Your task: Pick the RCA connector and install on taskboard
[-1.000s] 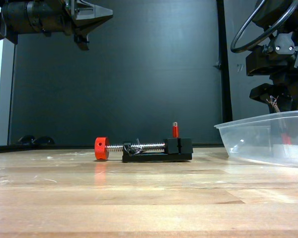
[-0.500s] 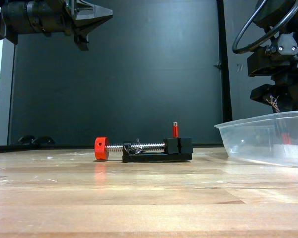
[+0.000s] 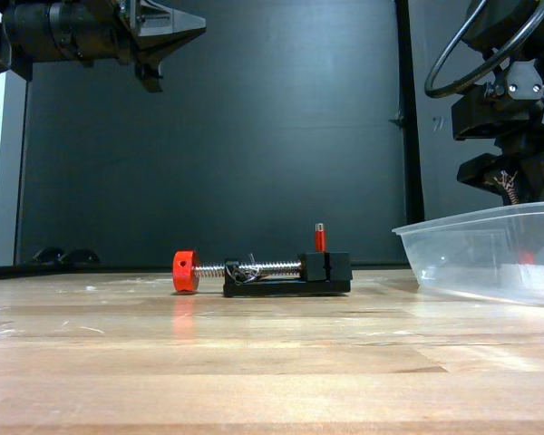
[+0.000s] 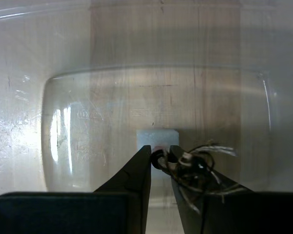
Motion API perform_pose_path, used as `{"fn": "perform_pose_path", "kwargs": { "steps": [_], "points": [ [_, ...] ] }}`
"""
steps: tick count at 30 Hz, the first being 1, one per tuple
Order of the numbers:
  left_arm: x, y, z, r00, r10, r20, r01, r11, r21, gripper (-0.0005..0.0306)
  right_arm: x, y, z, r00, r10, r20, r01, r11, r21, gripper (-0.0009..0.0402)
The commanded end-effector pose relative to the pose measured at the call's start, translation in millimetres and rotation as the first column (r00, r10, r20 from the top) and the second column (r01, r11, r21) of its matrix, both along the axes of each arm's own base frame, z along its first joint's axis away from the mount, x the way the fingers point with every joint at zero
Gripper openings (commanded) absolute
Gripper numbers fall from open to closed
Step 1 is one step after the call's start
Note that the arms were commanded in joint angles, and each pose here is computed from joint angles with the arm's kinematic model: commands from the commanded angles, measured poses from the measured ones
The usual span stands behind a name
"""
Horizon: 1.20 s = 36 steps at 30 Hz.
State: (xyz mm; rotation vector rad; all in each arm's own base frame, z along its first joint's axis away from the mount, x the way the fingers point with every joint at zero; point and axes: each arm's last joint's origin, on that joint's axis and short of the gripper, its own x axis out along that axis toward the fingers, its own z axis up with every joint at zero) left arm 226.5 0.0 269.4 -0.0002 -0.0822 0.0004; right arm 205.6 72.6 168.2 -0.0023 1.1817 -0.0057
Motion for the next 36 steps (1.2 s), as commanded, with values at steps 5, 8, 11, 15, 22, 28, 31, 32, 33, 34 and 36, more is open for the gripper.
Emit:
{"fn": "perform_pose_path", "kwargs": {
  "steps": [5,8,11,15,22,28,31,32,33,34,36],
  "points": [
    [0,0.0,-0.1,1.000,0.000,0.000,0.000,1.000,0.000,0.0000,0,0.0,0.1,1.000,-0.001,0.001,0.001,1.000,-0.002,0.0014],
    [0,0.1,0.0,1.000,0.000,0.000,0.000,1.000,0.000,0.0000,0,0.0,0.1,1.000,-0.001,0.001,0.001,1.000,-0.001,0.0006],
    [0,0.1,0.0,1.000,0.000,0.000,0.000,1.000,0.000,0.0000,0,0.0,0.1,1.000,-0.001,0.001,0.001,1.000,-0.002,0.0000],
    [0,0.0,0.0,1.000,0.000,0.000,0.000,1.000,0.000,0.0000,0,0.0,0.1,1.000,0.002,0.001,-0.002,1.000,-0.003,0.0000],
    [0,0.1,0.0,1.000,0.000,0.000,0.000,1.000,0.000,0.0000,-1,-0.5,3.1,1.000,0.002,0.012,-0.002,1.000,0.001,0.0000],
    [0,0.0,0.0,1.000,0.000,0.000,0.000,1.000,0.000,0.0000,-4,-1.5,7.9,1.000,0.001,0.026,-0.002,1.000,0.007,0.0000],
    [0,0.0,0.0,1.000,0.000,0.000,0.000,1.000,0.000,0.0000,-5,-1.8,13.8,1.000,0.002,0.023,-0.002,1.000,0.006,0.0000],
    [0,0.0,0.0,1.000,0.000,0.000,0.000,1.000,0.000,0.0000,-5,-2.1,16.7,1.000,0.002,0.022,-0.002,1.000,0.006,0.0000],
    [0,0.1,0.0,1.000,0.000,0.000,0.000,1.000,0.000,0.0000,-6,-2.2,19.6,1.000,0.001,0.022,-0.002,1.000,0.005,0.0000],
    [0,0.1,-0.1,1.000,0.000,0.000,0.000,1.000,0.000,0.0000,-6,-2.3,23.0,1.000,0.002,0.025,-0.002,1.000,0.007,0.0000],
    [0,0.0,0.0,1.000,0.000,0.000,0.000,1.000,0.000,0.0000,-6,-2.4,30.1,0.999,0.002,0.038,-0.002,1.000,0.012,0.0000]
  ]
}}
